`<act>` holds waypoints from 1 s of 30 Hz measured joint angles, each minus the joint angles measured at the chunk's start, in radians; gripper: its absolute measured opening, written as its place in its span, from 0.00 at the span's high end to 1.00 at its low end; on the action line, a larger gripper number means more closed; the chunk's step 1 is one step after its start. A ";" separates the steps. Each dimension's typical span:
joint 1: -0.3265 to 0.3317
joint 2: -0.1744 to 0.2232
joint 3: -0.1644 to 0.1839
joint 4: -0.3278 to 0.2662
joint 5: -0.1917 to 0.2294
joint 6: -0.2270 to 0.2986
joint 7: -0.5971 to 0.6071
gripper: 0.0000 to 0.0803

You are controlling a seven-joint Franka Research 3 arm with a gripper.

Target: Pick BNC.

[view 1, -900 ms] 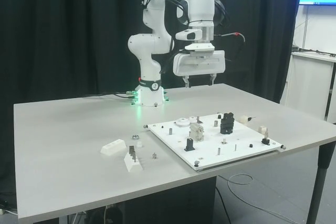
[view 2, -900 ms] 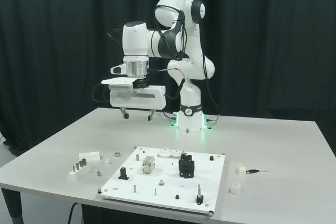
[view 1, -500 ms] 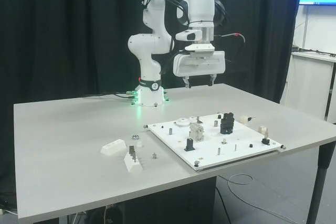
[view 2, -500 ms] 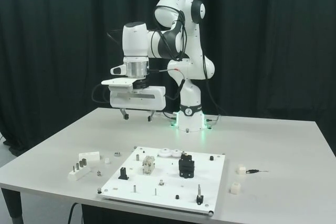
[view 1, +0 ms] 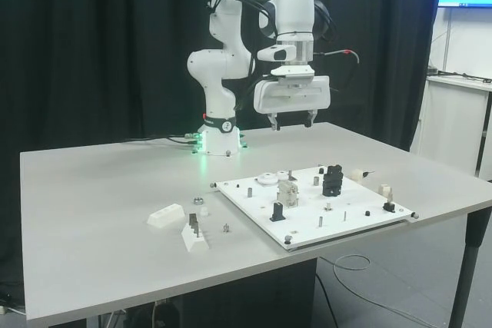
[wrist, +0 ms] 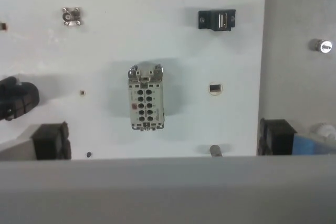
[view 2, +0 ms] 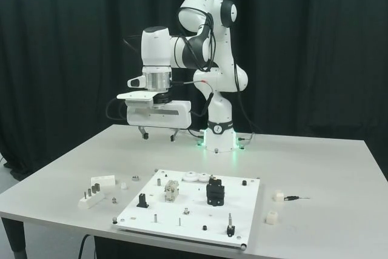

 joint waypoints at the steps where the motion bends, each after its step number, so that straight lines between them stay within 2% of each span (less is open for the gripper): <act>1: 0.000 0.000 0.000 0.000 0.000 0.000 0.000 0.00; 30: 0.000 0.012 -0.001 0.000 0.011 0.016 -0.011 0.00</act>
